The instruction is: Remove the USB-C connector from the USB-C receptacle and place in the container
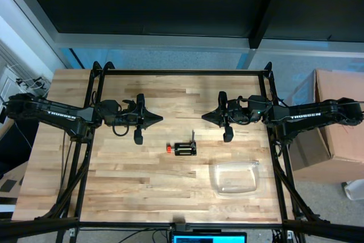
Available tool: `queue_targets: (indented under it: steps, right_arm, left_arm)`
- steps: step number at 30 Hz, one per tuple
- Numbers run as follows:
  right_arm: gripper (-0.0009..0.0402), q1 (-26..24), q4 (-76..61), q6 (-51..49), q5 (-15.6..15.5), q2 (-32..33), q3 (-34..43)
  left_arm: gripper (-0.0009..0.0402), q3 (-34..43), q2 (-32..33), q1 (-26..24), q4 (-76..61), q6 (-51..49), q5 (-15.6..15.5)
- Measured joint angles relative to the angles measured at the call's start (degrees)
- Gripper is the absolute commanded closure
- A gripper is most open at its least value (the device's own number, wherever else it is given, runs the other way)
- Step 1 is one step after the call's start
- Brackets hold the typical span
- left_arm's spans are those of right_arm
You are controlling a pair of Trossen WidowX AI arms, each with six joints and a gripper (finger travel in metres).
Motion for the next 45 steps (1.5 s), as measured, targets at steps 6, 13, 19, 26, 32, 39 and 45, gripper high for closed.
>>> queue_targets:
  steps: [6,13,19,26,32,39,45]
  right_arm:
    - [0.0393,0.0,0.0,0.0,0.0,0.0,0.0]
    - [0.0393,0.0,0.0,0.0,0.0,0.0,0.0]
    - [0.0393,0.4,-5.2,1.3,-1.3,0.0,2.5]
    - [0.0393,4.2,-35.3,-1.9,0.1,1.4,15.3]
    - [0.0393,9.4,-57.4,-2.2,4.5,5.7,27.0]
    - [0.0393,13.1,-73.6,-1.7,6.4,11.8,38.1]
    - [0.0381,14.1,-85.6,-1.7,10.6,17.2,47.1]
  left_arm:
    - [0.0393,0.0,0.0,0.0,0.0,0.0,0.0]
    - [0.0393,0.0,0.0,0.0,0.0,0.0,0.0]
    - [0.0393,0.0,0.0,0.0,0.0,0.0,0.0]
    - [0.0393,0.0,0.0,0.0,0.0,0.0,0.0]
    - [0.0393,0.0,0.0,0.0,0.0,0.0,0.0]
    - [0.0393,0.0,0.0,0.0,0.0,0.0,0.0]
    - [0.0393,0.0,0.0,0.0,0.0,0.0,0.0]
